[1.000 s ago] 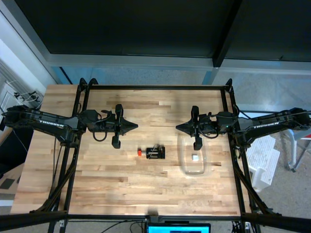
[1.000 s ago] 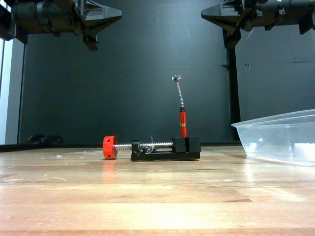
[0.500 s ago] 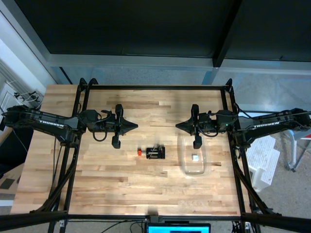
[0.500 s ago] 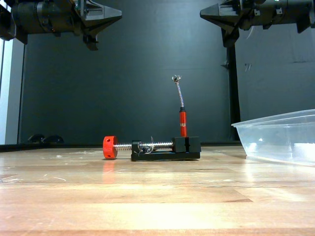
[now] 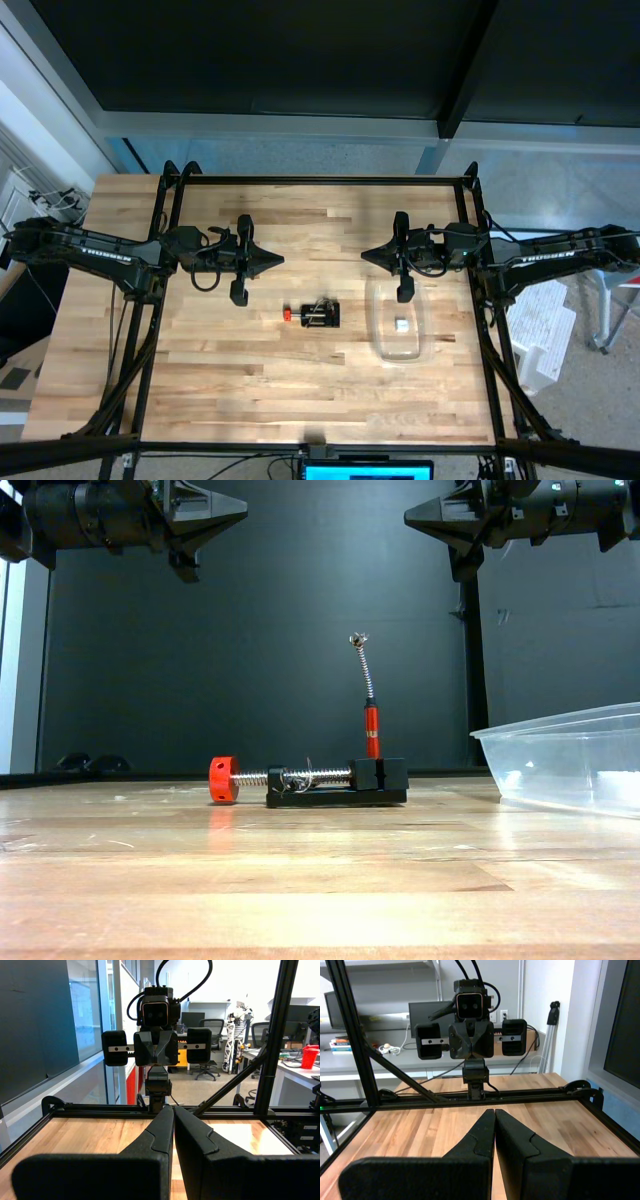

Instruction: Pick the RCA connector and install on taskboard

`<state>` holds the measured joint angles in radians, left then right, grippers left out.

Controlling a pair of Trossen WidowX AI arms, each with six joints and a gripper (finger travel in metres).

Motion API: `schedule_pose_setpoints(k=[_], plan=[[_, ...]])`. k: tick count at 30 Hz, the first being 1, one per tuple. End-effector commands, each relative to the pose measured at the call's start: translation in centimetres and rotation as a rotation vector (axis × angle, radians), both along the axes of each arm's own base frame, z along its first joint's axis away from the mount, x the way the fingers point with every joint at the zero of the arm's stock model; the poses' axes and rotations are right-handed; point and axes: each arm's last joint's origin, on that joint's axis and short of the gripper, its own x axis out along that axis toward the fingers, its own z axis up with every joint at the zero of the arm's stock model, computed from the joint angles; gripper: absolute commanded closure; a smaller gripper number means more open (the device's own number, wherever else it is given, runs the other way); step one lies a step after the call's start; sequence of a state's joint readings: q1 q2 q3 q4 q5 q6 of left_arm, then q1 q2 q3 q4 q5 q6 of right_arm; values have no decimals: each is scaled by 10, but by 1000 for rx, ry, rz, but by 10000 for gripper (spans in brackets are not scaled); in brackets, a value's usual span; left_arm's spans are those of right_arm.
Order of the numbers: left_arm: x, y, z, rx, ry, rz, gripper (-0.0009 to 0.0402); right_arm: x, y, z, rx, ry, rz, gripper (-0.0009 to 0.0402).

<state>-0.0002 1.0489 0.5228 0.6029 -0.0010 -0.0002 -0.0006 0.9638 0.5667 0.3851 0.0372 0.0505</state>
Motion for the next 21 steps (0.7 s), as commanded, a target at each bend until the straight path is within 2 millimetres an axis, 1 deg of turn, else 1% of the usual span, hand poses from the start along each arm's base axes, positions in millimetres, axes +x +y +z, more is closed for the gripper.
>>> schedule_pose_setpoints(k=[1,21], plan=[[0,0,0,0,0,0,393,0,0,0,1,1,-2,393],[0,0,0,0,0,0,393,0,0,0,-7,2,-6,393]])
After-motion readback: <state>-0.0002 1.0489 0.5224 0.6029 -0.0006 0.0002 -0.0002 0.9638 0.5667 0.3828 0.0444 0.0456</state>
